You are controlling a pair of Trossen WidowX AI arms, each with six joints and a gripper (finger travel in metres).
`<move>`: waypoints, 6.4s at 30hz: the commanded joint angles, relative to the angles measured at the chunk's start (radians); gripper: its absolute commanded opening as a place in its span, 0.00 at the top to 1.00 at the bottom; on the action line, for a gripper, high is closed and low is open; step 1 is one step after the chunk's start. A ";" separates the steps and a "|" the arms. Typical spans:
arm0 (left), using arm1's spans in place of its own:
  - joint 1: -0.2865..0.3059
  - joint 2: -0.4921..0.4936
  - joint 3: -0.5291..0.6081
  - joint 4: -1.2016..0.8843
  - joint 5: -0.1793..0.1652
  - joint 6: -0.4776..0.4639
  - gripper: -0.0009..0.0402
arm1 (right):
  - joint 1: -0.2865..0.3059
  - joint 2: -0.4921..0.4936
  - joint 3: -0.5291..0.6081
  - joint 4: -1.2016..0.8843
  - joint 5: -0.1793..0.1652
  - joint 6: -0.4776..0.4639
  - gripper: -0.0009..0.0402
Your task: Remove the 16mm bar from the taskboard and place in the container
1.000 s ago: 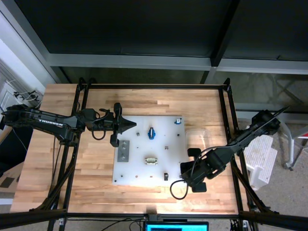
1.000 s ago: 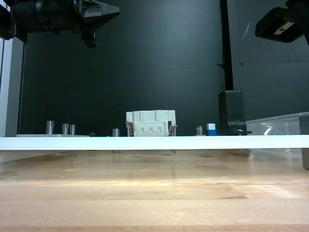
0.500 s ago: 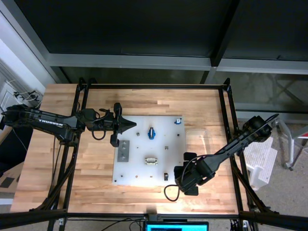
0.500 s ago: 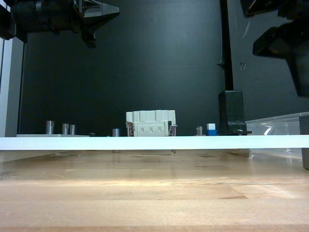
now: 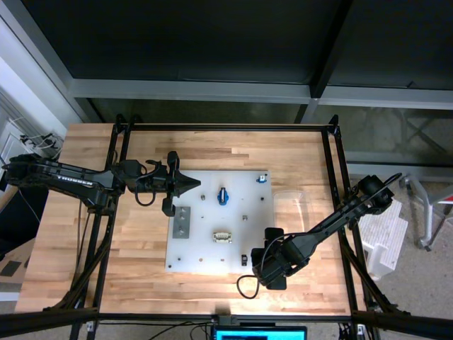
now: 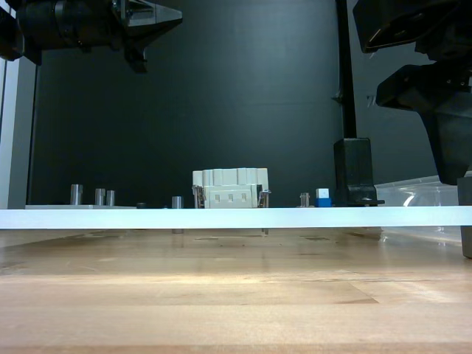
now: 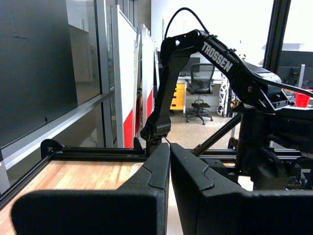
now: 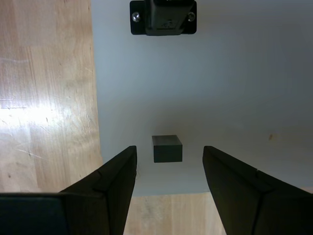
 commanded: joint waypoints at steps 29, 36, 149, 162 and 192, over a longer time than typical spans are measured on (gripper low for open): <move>0.000 0.000 0.000 0.000 0.000 0.000 0.98 | -0.002 -0.001 -0.022 0.039 0.006 -0.043 0.90; 0.000 0.000 0.000 0.000 0.000 0.000 0.98 | -0.002 -0.029 -0.023 0.018 0.006 -0.047 0.94; 0.000 0.000 0.000 0.000 0.000 0.000 0.98 | -0.734 -0.895 -0.698 1.188 -0.230 -0.577 0.92; 0.000 0.000 0.000 0.000 0.000 0.000 0.98 | -0.697 -0.895 -0.795 1.373 -0.229 -0.521 0.98; 0.000 0.000 0.000 0.000 0.000 0.000 0.98 | -0.639 -0.895 -0.795 1.355 -0.150 -0.519 0.98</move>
